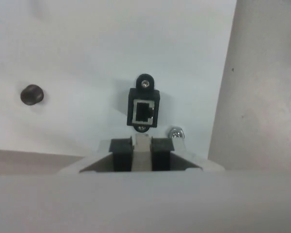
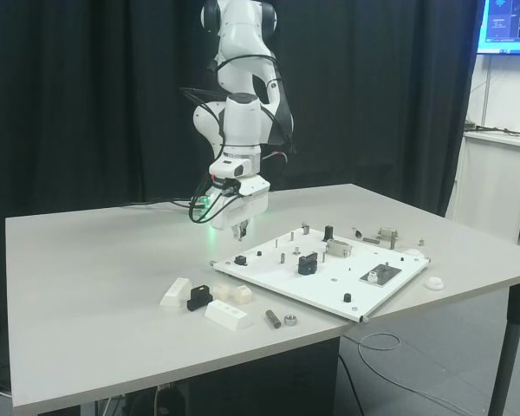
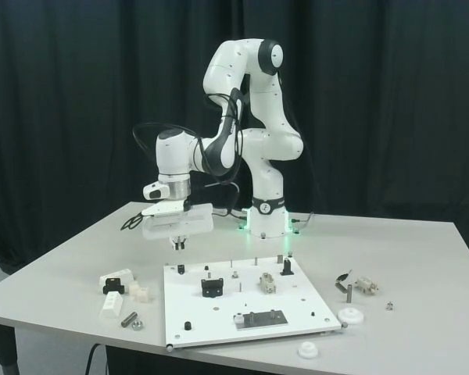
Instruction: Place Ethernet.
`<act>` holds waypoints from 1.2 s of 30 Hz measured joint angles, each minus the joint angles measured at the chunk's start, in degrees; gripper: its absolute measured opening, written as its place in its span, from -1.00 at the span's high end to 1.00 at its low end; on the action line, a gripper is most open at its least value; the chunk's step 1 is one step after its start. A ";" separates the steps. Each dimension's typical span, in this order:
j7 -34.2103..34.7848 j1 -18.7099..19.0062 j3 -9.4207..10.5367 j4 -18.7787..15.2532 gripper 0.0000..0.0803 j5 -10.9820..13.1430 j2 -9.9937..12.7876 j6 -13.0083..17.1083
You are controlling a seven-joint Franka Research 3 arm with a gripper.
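A black Ethernet socket [image 1: 145, 108] is screwed onto the white board [image 1: 87, 48], its opening facing up. In the room views the socket [image 2: 241, 259] [image 3: 180, 269] sits at the board's corner nearest the arm's side. My gripper [image 1: 141, 148] hangs a short way above it, slightly off to one side. The black fingers [image 1: 120, 153] are shut on a small pale Ethernet plug [image 1: 142, 143], which only peeks out between them. The gripper [image 2: 239, 230] [image 3: 177, 244] stays clear of the board.
Near the socket are a black round knob [image 1: 32, 94] and a screw [image 1: 175, 132]. The board [image 2: 329, 295] carries several other fixtures and pegs. White blocks [image 2: 228, 312] and a black part [image 2: 198, 299] lie on the grey table beside it.
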 joint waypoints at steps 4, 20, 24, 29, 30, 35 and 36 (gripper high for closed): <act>0.00 0.01 0.03 0.06 0.81 0.00 0.00 0.01; 0.00 0.04 0.23 0.18 0.81 0.00 0.00 0.01; 0.00 0.04 0.32 0.24 0.81 0.00 0.00 0.06; 0.01 0.04 0.39 0.44 0.81 0.00 0.00 0.24; 0.08 0.04 0.39 0.51 0.81 0.00 0.00 0.31; 0.80 0.04 0.33 0.89 0.81 0.00 0.00 1.20; 0.92 0.03 0.28 0.96 0.81 0.00 0.00 1.56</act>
